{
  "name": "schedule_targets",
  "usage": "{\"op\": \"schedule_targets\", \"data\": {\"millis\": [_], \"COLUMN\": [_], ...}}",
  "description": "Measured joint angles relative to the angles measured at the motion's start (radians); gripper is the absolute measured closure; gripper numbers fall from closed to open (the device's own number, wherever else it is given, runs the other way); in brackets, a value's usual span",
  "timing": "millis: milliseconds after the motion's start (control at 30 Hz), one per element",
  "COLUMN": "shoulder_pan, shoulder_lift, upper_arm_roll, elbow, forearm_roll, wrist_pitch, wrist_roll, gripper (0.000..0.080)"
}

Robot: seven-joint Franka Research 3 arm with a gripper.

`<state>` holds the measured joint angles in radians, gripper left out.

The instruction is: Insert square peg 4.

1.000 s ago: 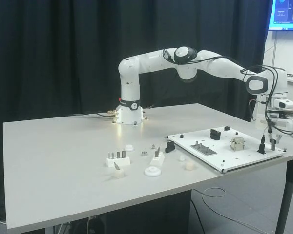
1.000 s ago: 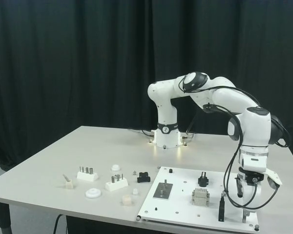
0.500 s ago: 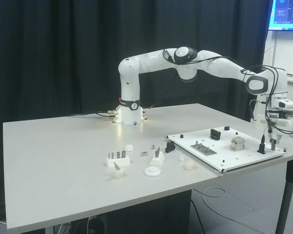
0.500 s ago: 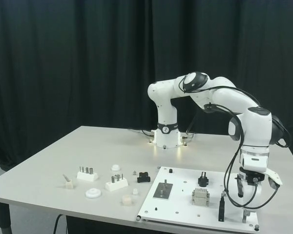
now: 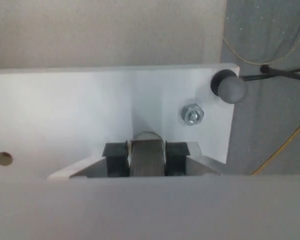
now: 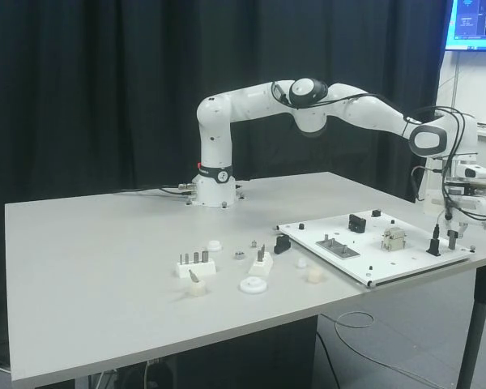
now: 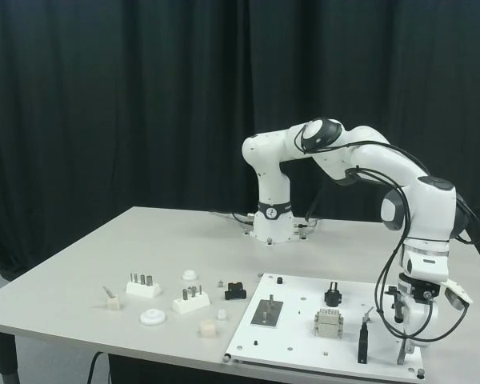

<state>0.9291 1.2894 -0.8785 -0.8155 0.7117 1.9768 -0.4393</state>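
White Franka arm (image 7: 360,160) reaches out to the far corner of the white assembly board (image 7: 296,332), gripper (image 5: 147,159) sits low over the board near its edge, at roughly 4 o'clock from the arm base in the second room view; in the wrist view the two black finger pads (image 5: 115,159) are clenched on a grey square peg (image 5: 147,155), peg held upright between them with its rounded lower end just above or touching the white board surface, cannot tell which; a small hex nut (image 5: 192,114) and a black round knob (image 5: 229,87) sit near the board corner, just beside the peg, and a small hole (image 5: 3,159) shows well apart on the board; in the first room view the gripper (image 6: 452,237) hangs over the board (image 6: 373,243) corner next to a black upright fixture (image 6: 433,243); peg looks like solid metal, stiff, small and light for the arm, smooth faces so likely slippery, square section means it will jam if turned or tilted against its socket; best held on two flat opposite faces, high on the shank, leaving the lower end free to enter; loose parts and white peg holders (image 7: 144,286) lie well apart on the grey table (image 7: 104,264), not involved; socket itself is hidden under the peg
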Motion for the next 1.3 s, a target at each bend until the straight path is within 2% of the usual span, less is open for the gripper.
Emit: {"op": "schedule_targets", "data": {"millis": [567,1300], "shoulder_pan": [-0.001,-0.002], "shoulder_lift": [0.002,0.001], "upper_arm_roll": [0.007,0.007], "elbow": [0.0,0.0], "forearm_roll": [-0.005,-0.005], "wrist_pitch": [0.015,0.012], "wrist_roll": [0.083,0.086], "gripper": [0.0648,0.0648]}}
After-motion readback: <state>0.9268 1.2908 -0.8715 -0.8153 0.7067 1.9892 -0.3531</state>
